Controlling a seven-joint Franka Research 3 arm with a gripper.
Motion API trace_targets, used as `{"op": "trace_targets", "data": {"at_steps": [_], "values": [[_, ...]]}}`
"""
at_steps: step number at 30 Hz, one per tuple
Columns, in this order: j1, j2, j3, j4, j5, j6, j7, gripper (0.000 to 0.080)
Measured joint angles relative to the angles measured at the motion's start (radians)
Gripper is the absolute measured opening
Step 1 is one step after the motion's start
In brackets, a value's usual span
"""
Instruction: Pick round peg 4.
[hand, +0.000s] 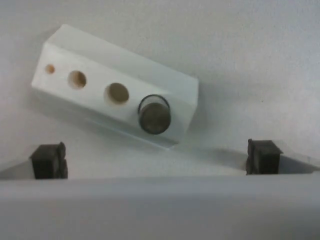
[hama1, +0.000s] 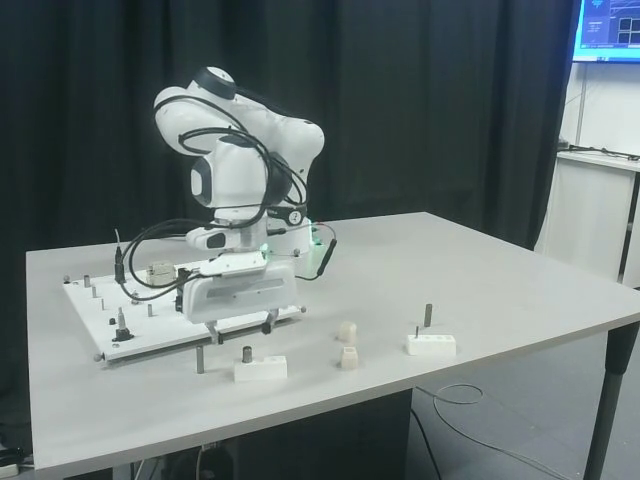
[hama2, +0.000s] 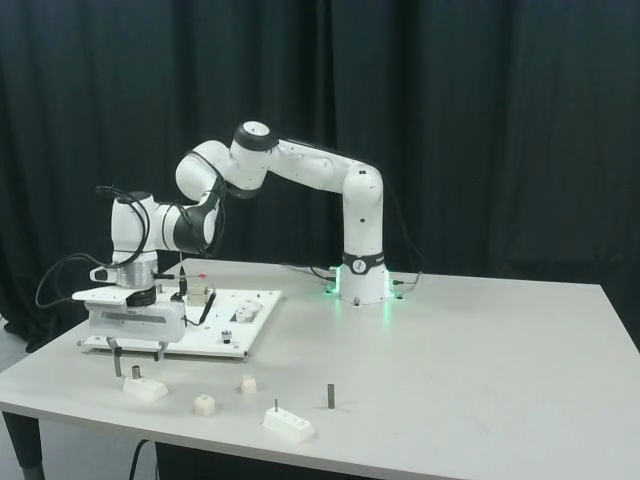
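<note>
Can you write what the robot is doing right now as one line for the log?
stage: above target | gripper: jaws open, holding nothing | round peg 4: standing in white block | table: grey

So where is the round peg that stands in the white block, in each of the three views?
Wrist view: the round peg fills the block's largest, end hole.
First room view: the peg stands below the pincer, near the front edge.
Second room view: peg, lower left.
Shared landmark: the white block.

arm (hama2: 300, 165): white, rounded joints | cables: black, looped | base (hama2: 362, 290): green lights
</note>
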Motion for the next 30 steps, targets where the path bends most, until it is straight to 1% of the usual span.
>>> {"op": "trace_targets", "data": {"at_steps": [8,16,29,30], "values": [[0.033,0.0,-0.035,0.037,0.025,0.0,-0.02,0.08],[0.057,0.0,-0.057,0.06,0.053,0.002,-0.035,0.08],[0.079,-0.001,-0.081,0.068,0.062,0.011,-0.046,0.08],[0.08,-0.001,-0.083,0.068,0.062,0.012,-0.047,0.0687]]}}
